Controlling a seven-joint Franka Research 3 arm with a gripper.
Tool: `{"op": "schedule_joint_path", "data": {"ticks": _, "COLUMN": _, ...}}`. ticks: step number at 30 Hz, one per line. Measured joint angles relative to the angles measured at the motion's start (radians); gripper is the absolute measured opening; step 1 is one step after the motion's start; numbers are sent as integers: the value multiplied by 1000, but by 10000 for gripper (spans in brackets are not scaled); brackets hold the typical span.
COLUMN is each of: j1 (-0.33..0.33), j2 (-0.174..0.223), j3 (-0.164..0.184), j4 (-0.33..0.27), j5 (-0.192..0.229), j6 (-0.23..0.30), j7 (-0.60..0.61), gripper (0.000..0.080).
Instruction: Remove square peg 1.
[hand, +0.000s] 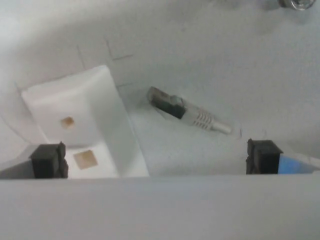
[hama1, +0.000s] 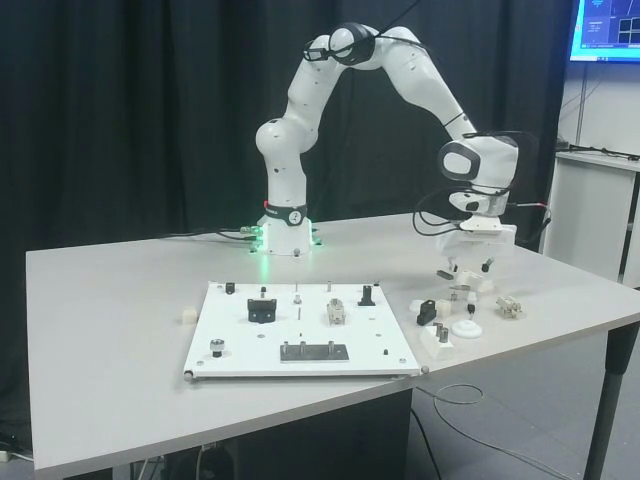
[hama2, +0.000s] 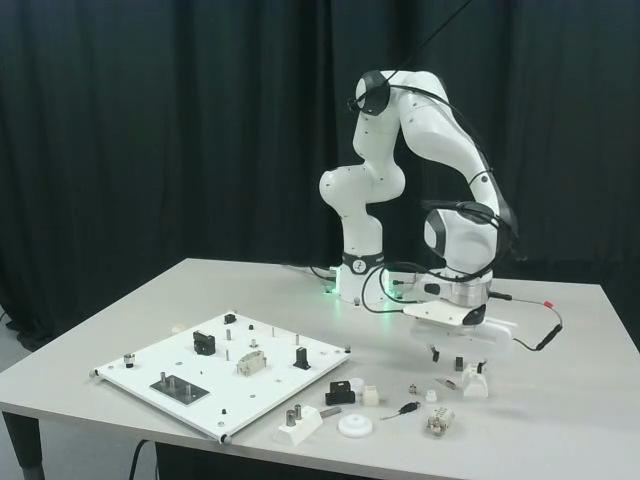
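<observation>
1. Square peg 1: you can't pick it out for certain in any view. No part is clear enough to name as it.
2. Gripper (hand: 155, 158) is open. The black fingertips (hand: 48, 160) stand wide apart with nothing between them, so no peg is in hand.
3. The arm is off the board (hama1: 240, 345), hanging low over the loose parts that lie on the table (hama1: 100, 300) just past one side edge of the board.
4. Directly below the fingers the wrist view shows a white block (hand: 80, 120) with two small square marks on it, and beside it, not touching, a cable plug (hand: 187, 111). The block may be the peg or its seat; I can't tell which.
5. Several small upright posts are on the board, including those on the black plate (hama1: 312, 351) near its front edge. A square one among them could be the target.
6. Progress, my read:
   - Either the peg is already out and lies among the loose parts, with only a retreat left.
   - Or the whole job remains: travel to the board, grip, pull straight up, set down.
7. Check the peg's slot on the board before calling it done.
</observation>
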Motion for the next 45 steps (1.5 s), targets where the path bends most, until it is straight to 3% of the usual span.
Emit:
{"op": "schedule_joint_path", "data": {"ticks": 5, "j1": 0, "j2": -1, "j3": -2, "j4": 21, "j5": -19, "j6": -16, "j7": 13, "gripper": 800}}
{"op": "schedule_joint_path", "data": {"ticks": 23, "j1": -1, "j2": -5, "j3": -30, "j4": 106, "j5": -65, "j6": -153, "j7": 24, "gripper": 800}}
{"op": "schedule_joint_path", "data": {"ticks": 36, "j1": -9, "j2": -14, "j3": -58, "j4": 114, "j5": -96, "j6": -216, "j7": 62, "gripper": 800}}
{"op": "schedule_joint_path", "data": {"ticks": 45, "j1": -31, "j2": -16, "j3": -67, "j4": 108, "j5": -110, "j6": -234, "j7": 81, "gripper": 800}}
